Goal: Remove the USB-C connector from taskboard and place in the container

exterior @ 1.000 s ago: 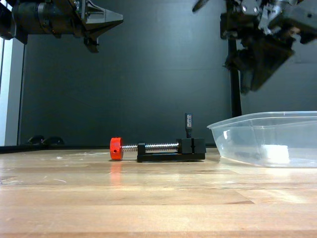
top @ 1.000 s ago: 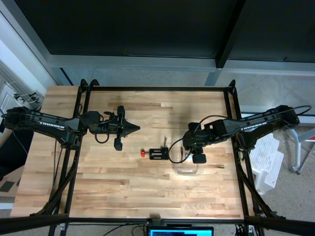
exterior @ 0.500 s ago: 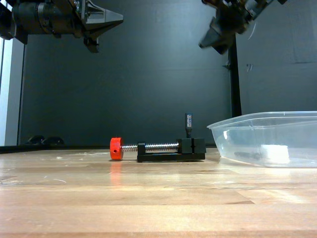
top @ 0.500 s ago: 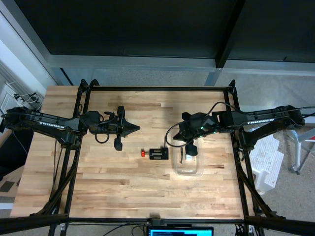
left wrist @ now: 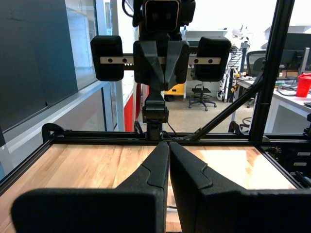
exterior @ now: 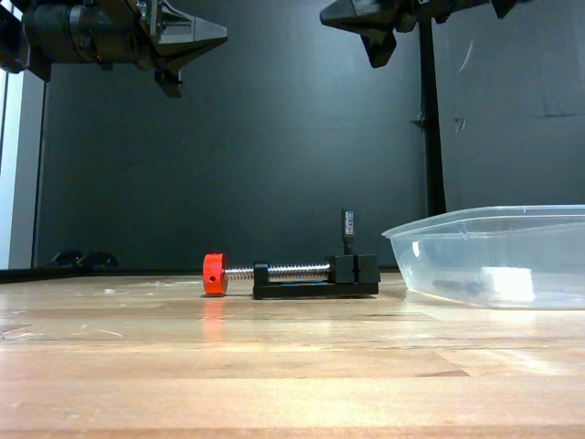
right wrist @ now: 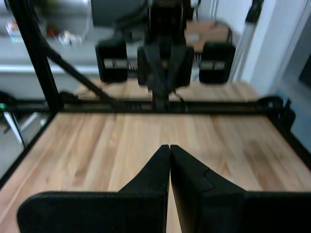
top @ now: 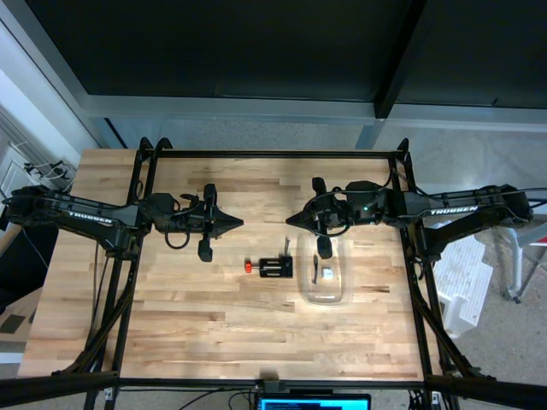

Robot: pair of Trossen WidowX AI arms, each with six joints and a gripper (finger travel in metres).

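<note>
The table (top: 214, 325) carries everything. The left gripper (top: 232, 224) hangs parked high over the left half, fingers clenched on nothing. The right gripper (top: 292, 220) hovers high behind the taskboard (top: 273, 267), clear of the container (top: 342, 295), also clenched and empty. The container sits just right of the taskboard. A slim dark piece, probably the connector (top: 314, 268), lies inside it beside a white piece (top: 328, 273), though it is too small to be sure. A short black stub (exterior: 347, 224) stands upright in the taskboard. If that stub is the real connector, the job is unfinished. A low sweep by the right arm could also knock the light container and spill it
</note>
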